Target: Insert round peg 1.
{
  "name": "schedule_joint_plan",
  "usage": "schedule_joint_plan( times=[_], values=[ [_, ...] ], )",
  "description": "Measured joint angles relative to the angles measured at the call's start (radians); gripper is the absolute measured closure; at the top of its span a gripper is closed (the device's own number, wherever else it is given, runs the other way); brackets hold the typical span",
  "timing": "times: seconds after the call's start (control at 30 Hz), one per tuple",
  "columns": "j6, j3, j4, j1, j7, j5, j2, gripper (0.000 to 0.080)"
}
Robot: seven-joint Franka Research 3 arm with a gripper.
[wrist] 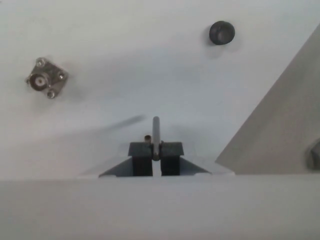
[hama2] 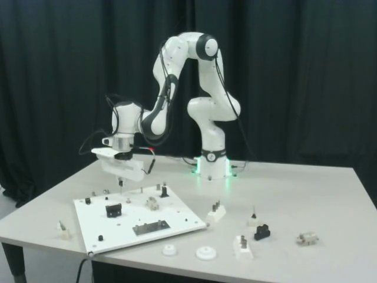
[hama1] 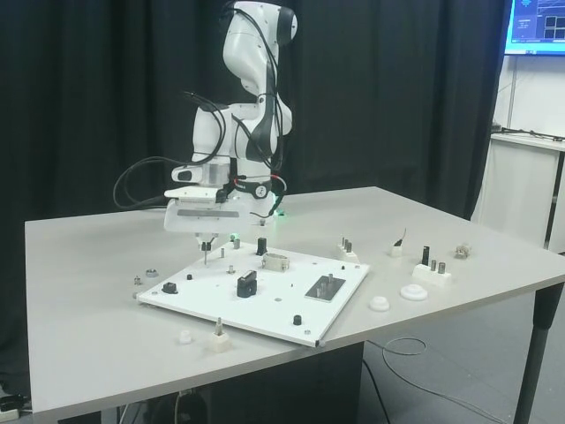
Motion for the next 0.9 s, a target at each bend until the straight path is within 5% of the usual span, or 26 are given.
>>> schedule_joint_plan(
  times=[0.9],
  values=[
    [0.0, 0.0, -0.018, 0.0, -0.01, 0.015, 0.001, 0.077]
  ],
)
